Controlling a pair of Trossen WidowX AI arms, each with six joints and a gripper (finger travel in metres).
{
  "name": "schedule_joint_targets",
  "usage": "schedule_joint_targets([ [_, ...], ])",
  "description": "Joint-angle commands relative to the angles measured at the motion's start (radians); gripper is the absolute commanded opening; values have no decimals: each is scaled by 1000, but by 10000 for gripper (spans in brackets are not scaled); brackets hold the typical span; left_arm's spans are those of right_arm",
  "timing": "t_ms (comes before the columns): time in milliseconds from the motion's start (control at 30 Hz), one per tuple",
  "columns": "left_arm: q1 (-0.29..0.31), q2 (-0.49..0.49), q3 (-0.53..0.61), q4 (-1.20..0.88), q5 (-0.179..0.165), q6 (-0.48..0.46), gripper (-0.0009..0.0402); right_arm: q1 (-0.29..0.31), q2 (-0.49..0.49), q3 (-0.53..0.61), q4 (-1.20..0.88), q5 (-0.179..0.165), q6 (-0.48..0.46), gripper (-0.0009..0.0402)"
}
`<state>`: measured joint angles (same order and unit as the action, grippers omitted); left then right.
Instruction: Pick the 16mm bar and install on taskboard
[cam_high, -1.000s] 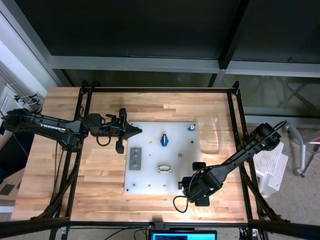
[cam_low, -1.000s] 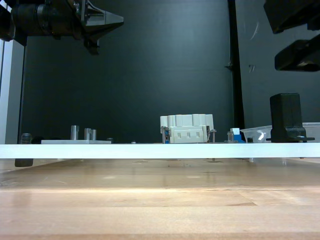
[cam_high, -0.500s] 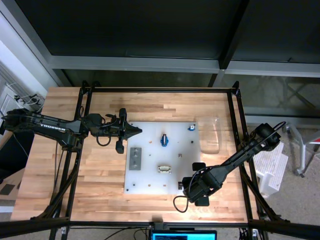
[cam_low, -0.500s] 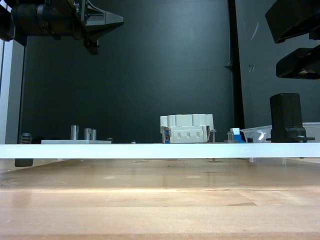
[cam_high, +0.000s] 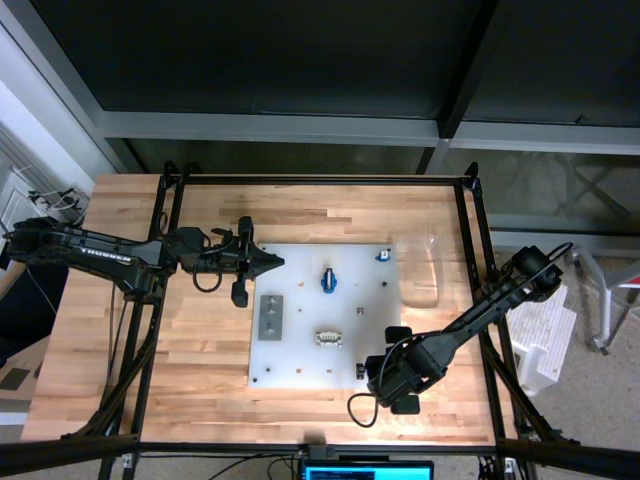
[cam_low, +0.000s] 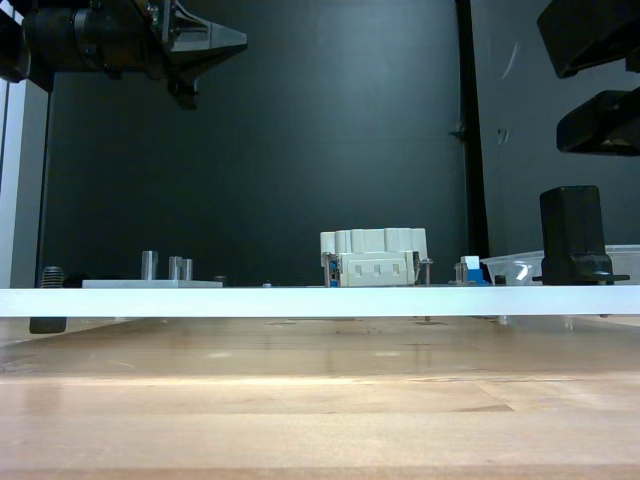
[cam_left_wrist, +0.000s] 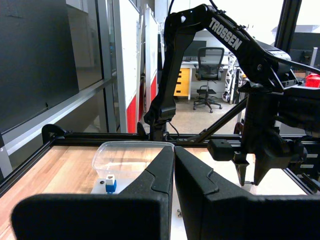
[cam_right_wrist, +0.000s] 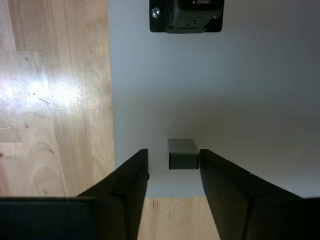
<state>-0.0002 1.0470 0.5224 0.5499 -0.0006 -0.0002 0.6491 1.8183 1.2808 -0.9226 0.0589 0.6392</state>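
Note:
A small grey bar (cam_right_wrist: 183, 153) rests on the white taskboard (cam_right_wrist: 250, 100) close to its near right corner. My right gripper (cam_right_wrist: 172, 165) hangs straight above it, open, with one finger on each side of the bar and no contact. From overhead, the right gripper (cam_high: 372, 374) is over the taskboard's (cam_high: 300, 350) near right corner. In the low view its fingers (cam_low: 600, 125) hang high above the board (cam_low: 300, 300). My left gripper (cam_high: 278, 262) hovers shut and empty over the board's far left edge, its fingers (cam_left_wrist: 160, 170) pressed together.
On the board stand a grey metal block (cam_high: 270, 317), a blue knob (cam_high: 329, 279), a white connector (cam_high: 328, 340) and a black block (cam_high: 393, 331). A clear plastic tray (cam_high: 419, 270) lies on the wooden table past the board's right edge.
The right gripper has risen a little above the board, still open. The left arm has not moved.

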Motion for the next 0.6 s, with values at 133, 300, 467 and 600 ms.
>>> schedule_joint_targets([
  [133, 0, 0, 0, 1, 0, 0, 0, 2, -19, 0, -14, 2, 0, 192],
  [300, 0, 0, 0, 0, 0, 0, 0, 2, -40, 0, -26, 1, 0, 210],
  [467, 0, 0, 0, 0, 0, 0, 0, 2, -44, 0, -29, 1, 0, 212],
  [600, 0, 0, 0, 1, 0, 0, 0, 4, -51, 0, -29, 2, -8, 212],
])
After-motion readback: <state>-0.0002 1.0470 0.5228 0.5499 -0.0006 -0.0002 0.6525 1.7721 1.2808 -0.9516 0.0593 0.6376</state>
